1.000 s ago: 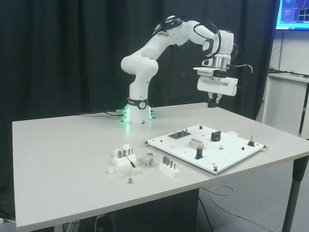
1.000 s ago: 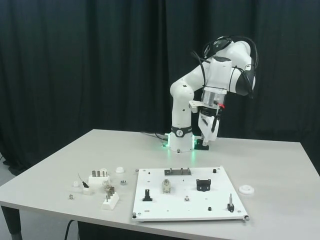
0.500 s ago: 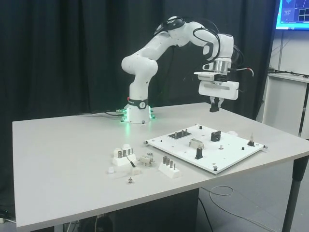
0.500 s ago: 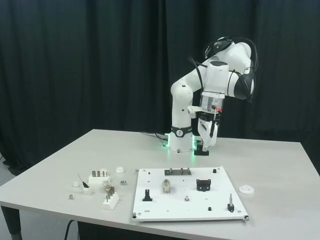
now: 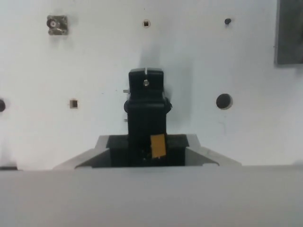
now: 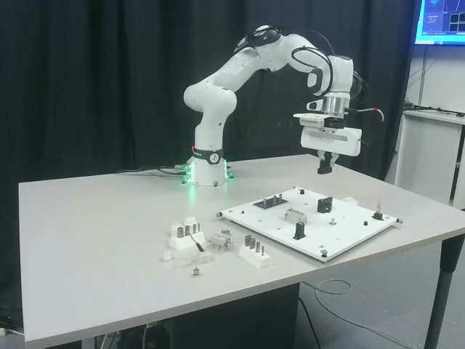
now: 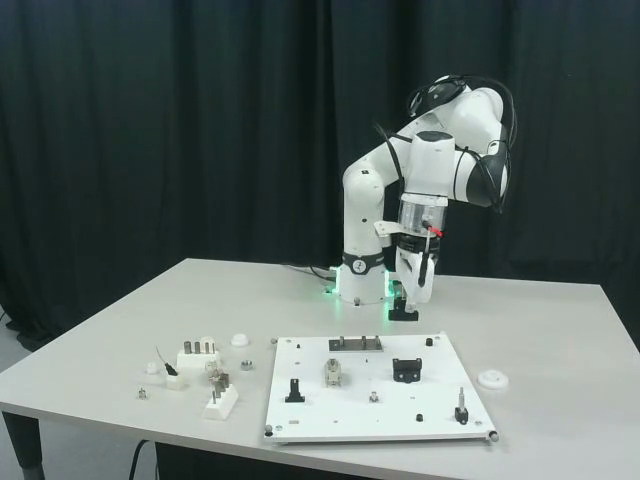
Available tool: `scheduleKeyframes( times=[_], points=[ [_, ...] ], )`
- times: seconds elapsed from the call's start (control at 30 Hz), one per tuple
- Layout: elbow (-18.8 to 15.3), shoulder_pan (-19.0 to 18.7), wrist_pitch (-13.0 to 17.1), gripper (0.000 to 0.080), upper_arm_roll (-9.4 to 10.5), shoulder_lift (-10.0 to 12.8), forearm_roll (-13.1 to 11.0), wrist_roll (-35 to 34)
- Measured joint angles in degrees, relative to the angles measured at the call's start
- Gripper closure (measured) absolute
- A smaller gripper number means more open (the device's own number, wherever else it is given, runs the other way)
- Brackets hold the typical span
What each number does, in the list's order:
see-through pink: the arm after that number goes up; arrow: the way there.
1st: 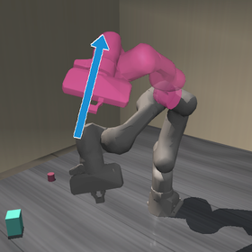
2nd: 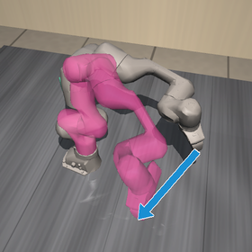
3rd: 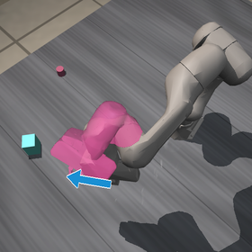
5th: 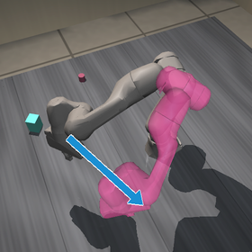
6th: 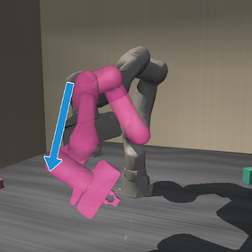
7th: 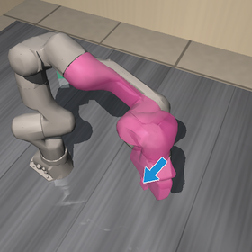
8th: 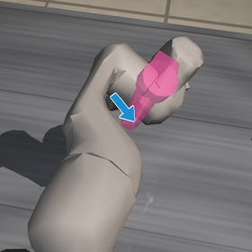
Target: Insert D-SUB.
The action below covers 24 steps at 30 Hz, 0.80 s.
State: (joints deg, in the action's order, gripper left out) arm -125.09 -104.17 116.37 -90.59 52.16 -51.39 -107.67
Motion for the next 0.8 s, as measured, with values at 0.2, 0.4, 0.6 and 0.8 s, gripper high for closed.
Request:
scheduleKeyframes(
  times=[0.2,0.4,0.6,0.8],
  points=[
    [0.66,1.38,0.0,0.0648,1.01,0.0,-0.38,0.01],
    [1.27,2.72,0.0,0.0648,2.05,0.0,-0.86,0.01],
    [1.69,3.92,0.0,0.0648,3.08,0.01,-1.4,0.01],
    [1.98,4.83,-0.16,0.0648,4.12,0.01,-2.18,0.33]
  ],
)
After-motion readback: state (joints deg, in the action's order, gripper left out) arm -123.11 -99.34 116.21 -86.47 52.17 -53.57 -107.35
